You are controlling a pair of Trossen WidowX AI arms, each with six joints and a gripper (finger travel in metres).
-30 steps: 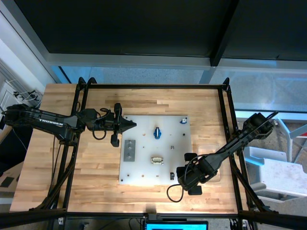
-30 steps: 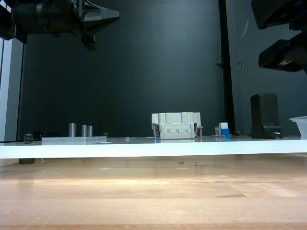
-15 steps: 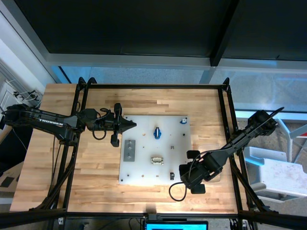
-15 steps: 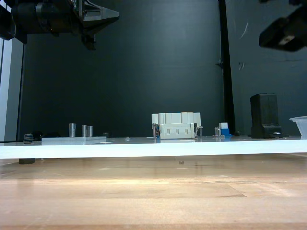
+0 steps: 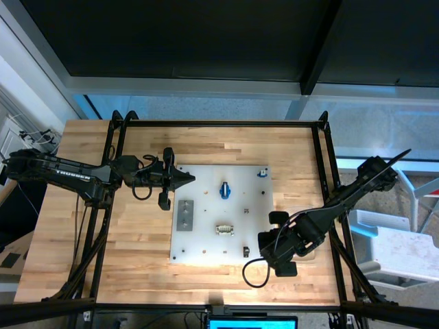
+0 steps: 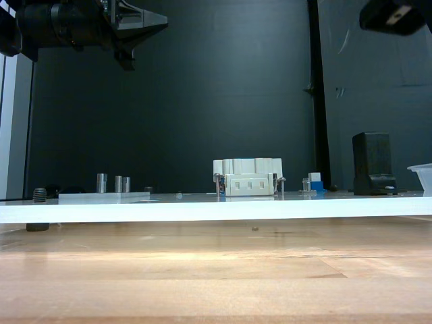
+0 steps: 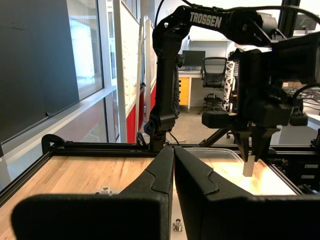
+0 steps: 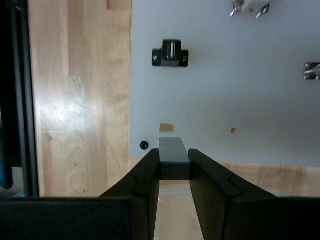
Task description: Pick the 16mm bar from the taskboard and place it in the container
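Pinching the bar (image 8: 174,150) over the board (image 5: 206,185) edge, the right end effector (image 8: 174,156) should lower over the container (image 6: 422,177) before releasing (short drop); the left end effector (image 7: 173,161), pressed together, hangs at the board's left edge.

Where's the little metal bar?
The bar sits in the right claw, above the taskboard's right edge by the container. The left claw hovers shut at its left edge.

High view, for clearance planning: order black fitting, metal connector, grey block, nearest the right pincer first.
From right pincer at white taskboard's right edge:
1. Small black fitting, near-right.
2. Pale metal connector, centre.
3. Flat grey block, left.
Left pincer: over far-left corner.
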